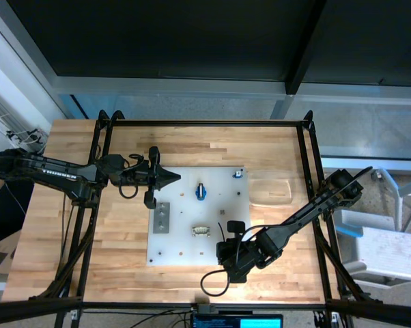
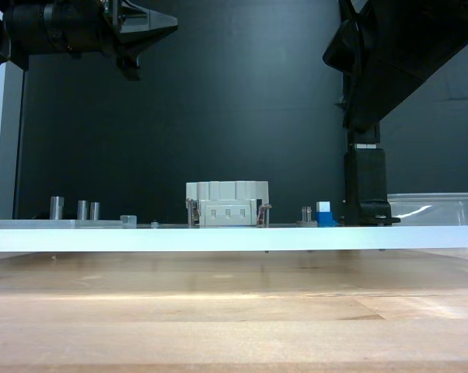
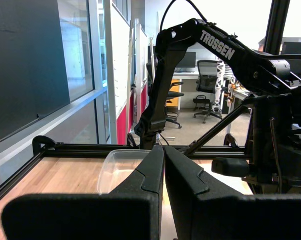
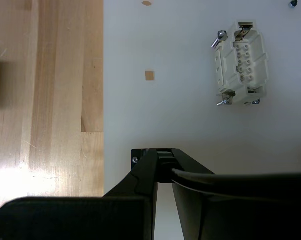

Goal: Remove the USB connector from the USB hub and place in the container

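Note:
My right gripper [image 1: 234, 227] is down on the white board [image 1: 192, 251], its fingertips [image 4: 149, 161] pressed on a small dark ridged plug, the USB connector [image 4: 164, 161]. The plug sits in the small black USB hub [image 4: 136, 159], of which only a corner with a screw shows. In the low view the right gripper [image 2: 366, 214] stands upright, touching the board. The container [image 1: 270, 193] lies on the wood just right of the board and holds nothing. My left gripper [image 1: 170, 178] hovers shut over the board's far left corner, well above it [image 2: 162, 22].
On the board stand a grey metal block with holes [image 1: 162, 219], a beige multi-pin connector [image 1: 202, 232], and a blue upright connector [image 1: 201, 191]. A black frame [image 1: 308, 171] borders the table. Bare wood lies in front of the board [image 1: 123, 273].

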{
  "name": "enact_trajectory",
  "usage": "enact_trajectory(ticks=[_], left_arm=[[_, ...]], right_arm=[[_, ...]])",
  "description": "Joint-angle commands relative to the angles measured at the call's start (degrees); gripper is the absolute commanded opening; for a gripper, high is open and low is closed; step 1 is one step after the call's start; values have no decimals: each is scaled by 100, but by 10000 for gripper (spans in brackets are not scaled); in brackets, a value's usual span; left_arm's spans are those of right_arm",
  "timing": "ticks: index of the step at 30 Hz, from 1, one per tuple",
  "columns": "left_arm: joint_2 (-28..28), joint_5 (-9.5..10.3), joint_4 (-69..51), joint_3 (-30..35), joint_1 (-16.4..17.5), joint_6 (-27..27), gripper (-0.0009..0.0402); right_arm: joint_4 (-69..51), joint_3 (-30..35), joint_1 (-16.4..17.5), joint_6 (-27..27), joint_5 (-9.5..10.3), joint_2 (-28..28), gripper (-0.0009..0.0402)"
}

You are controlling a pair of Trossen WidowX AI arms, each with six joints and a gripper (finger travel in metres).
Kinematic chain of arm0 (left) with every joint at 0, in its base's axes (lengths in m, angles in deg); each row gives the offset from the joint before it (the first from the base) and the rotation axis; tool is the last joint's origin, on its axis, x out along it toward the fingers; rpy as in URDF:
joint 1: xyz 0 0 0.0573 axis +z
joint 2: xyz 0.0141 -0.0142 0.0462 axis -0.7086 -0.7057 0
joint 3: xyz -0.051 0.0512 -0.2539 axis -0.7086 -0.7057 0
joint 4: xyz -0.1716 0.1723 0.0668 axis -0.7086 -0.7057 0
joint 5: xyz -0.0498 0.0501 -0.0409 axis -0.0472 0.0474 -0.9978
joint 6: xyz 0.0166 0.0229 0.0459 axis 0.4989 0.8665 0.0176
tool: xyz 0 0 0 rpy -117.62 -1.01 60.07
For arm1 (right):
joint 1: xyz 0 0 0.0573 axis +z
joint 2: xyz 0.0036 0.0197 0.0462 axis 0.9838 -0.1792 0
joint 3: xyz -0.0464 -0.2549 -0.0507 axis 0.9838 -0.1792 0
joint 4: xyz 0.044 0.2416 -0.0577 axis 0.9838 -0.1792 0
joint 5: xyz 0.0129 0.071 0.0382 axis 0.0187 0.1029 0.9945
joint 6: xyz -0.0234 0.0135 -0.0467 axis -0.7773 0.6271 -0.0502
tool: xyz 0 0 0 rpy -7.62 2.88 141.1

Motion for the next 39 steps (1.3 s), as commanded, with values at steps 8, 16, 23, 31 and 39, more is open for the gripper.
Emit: enact_trajectory(ticks=[8,16,23,31,39], left_arm=[[-2,0,2,2,2,2,1],[-2,0,2,2,2,2,1],[0,0,2,2,0,2,0],[0,0,2,2,0,2,1],[0,0,4,2,0,2,1]], right_arm=[[-107,-9,-223,-70,658,120,0],[-225,-7,-317,-179,623,186,0],[-525,197,-175,-144,68,107,0],[-564,413,-103,-190,184,-90,0],[-949,778,-221,-463,389,-330,0]])
